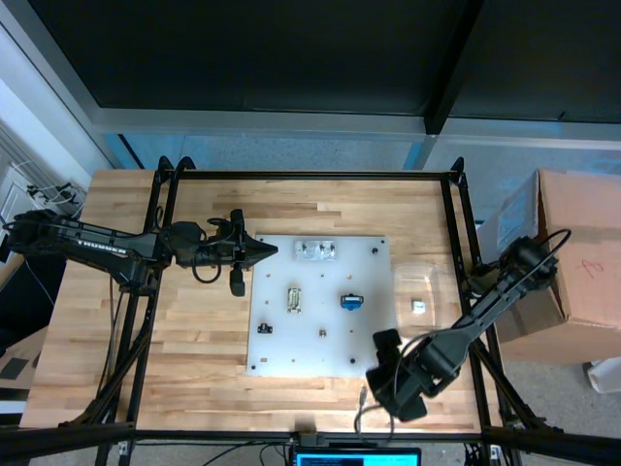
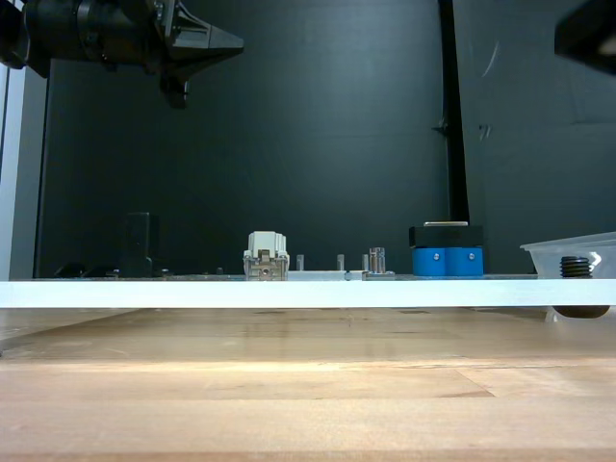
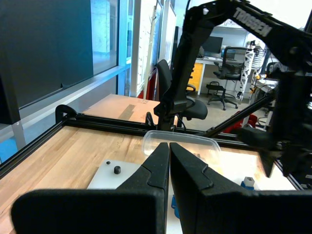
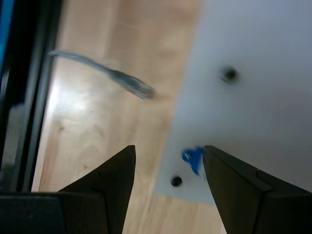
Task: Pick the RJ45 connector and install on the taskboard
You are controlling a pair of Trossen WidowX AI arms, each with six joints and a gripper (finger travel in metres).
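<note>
The RJ45 connector [image 1: 363, 396] lies free on the wooden table, just off the front edge of the white taskboard [image 1: 320, 320], with its clear cable trailing toward the near table edge. In the right wrist view the connector [image 4: 138, 88] lies beyond my right gripper [image 4: 168, 148], beside the board edge [image 4: 253, 97]. That gripper [image 1: 381, 369] hovers over the board's front right corner, open and holding nothing. My left gripper [image 1: 264, 250] is shut and empty, held high over the board's left edge [image 2: 227, 40]; its fingertips [image 3: 169, 145] meet.
On the board stand a white socket housing [image 2: 267, 258], a blue block [image 1: 351, 301] and small pegs. A clear plastic tray [image 1: 424, 301] sits right of the board. A cardboard box [image 1: 572, 262] stands past the black frame rail [image 1: 466, 252].
</note>
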